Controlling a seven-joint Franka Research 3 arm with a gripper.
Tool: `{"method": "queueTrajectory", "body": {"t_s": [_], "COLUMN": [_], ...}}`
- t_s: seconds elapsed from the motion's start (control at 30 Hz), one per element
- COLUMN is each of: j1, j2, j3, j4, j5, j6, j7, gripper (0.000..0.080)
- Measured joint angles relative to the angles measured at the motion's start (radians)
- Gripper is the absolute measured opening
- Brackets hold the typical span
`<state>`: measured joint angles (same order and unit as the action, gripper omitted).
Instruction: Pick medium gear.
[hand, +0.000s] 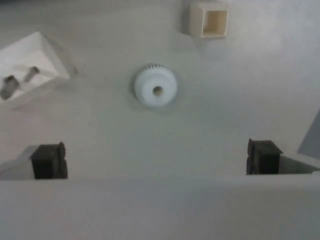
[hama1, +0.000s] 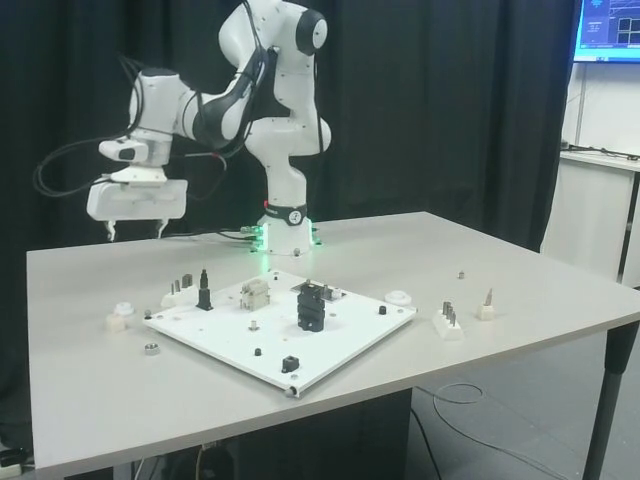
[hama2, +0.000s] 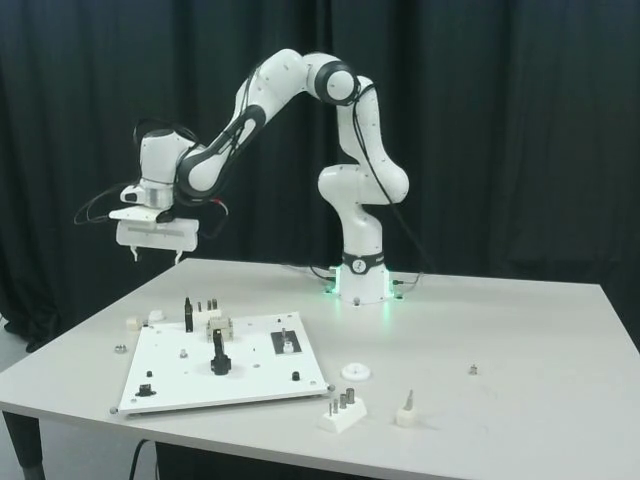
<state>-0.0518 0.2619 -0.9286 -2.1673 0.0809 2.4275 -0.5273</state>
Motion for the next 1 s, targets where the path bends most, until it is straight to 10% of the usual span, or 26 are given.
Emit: {"method": "queueTrajectory", "body": {"t_s": [0.47,1.0], "j1": [-0.077,-0.19], "j2": [0.188,0.254], "j3": [0.046,0.142], "j4": [0.046,0.103], "j5": [0.277,0.381], "j6": [0.05,0.034], "j7": [-0.231,-0.358], "gripper": [0.08,0.08]}}
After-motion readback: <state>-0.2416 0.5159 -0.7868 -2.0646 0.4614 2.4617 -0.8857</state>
